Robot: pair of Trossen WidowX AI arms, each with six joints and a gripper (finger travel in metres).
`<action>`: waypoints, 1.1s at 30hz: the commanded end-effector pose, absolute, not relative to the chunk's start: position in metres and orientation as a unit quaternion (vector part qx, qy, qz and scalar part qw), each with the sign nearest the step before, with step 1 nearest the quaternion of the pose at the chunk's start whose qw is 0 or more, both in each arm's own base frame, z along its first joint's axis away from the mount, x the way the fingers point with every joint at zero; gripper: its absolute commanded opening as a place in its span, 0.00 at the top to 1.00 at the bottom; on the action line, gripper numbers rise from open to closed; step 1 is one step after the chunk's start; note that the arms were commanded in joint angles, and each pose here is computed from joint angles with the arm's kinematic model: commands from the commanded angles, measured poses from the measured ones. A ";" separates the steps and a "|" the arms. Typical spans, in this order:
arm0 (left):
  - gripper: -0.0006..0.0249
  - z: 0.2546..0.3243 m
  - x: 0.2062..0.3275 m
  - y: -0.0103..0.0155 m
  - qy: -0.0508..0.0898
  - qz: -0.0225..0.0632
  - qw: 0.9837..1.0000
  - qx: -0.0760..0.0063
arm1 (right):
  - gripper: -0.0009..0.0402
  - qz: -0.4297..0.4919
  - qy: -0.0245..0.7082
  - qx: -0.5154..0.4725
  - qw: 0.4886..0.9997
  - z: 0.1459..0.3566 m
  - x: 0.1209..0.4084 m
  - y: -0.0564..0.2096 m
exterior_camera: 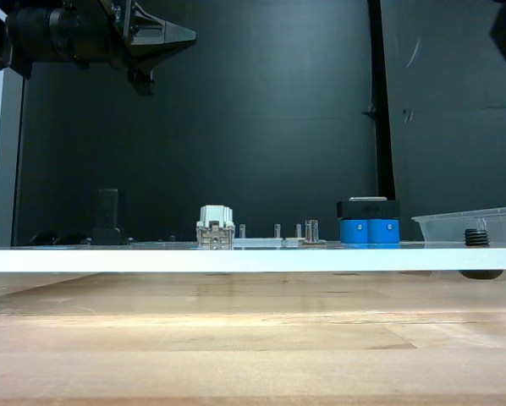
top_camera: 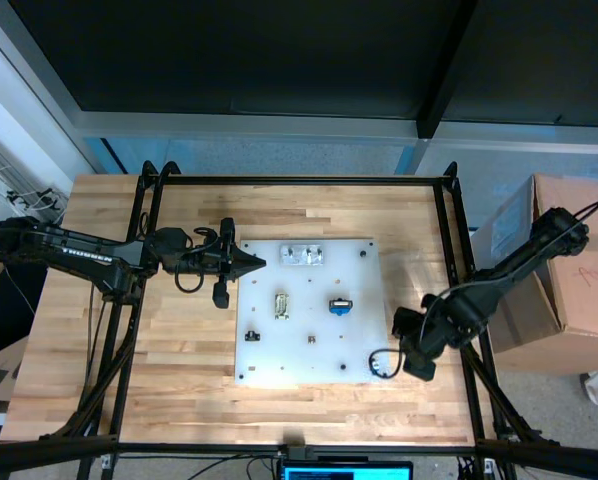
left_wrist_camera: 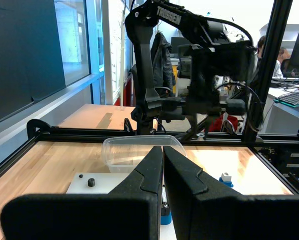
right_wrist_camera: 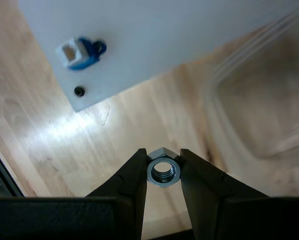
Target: Unfasten the M12 nut and place it in the container
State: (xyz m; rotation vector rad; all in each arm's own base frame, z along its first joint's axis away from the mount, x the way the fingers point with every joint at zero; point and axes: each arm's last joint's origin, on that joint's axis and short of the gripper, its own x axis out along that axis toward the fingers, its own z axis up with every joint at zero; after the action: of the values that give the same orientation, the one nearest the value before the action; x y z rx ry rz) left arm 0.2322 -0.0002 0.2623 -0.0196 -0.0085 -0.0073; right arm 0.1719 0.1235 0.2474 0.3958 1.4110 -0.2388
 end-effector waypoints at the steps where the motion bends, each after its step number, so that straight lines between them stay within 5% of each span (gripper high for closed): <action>1: 0.98 0.2623 0.232 -0.0002 -0.004 -0.004 1.000 -0.010 | 0.95 -0.132 0.639 0.168 0.739 0.252 0.172 0.105; 18: 0.98 0.2623 0.232 -0.0002 -0.004 -0.004 1.000 -0.010 | 0.95 -0.190 0.633 0.156 0.734 0.237 0.177 0.020; 33: 0.98 0.2623 0.232 -0.0002 -0.004 -0.004 1.000 -0.010 | 0.95 -0.215 0.638 0.172 0.719 0.179 0.167 0.004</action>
State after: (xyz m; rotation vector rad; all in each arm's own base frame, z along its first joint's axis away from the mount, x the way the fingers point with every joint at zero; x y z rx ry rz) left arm 0.2322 -0.0002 0.2622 -0.0200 -0.0081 -0.0073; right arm 0.1679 0.0037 0.1833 0.3794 1.4086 -0.4731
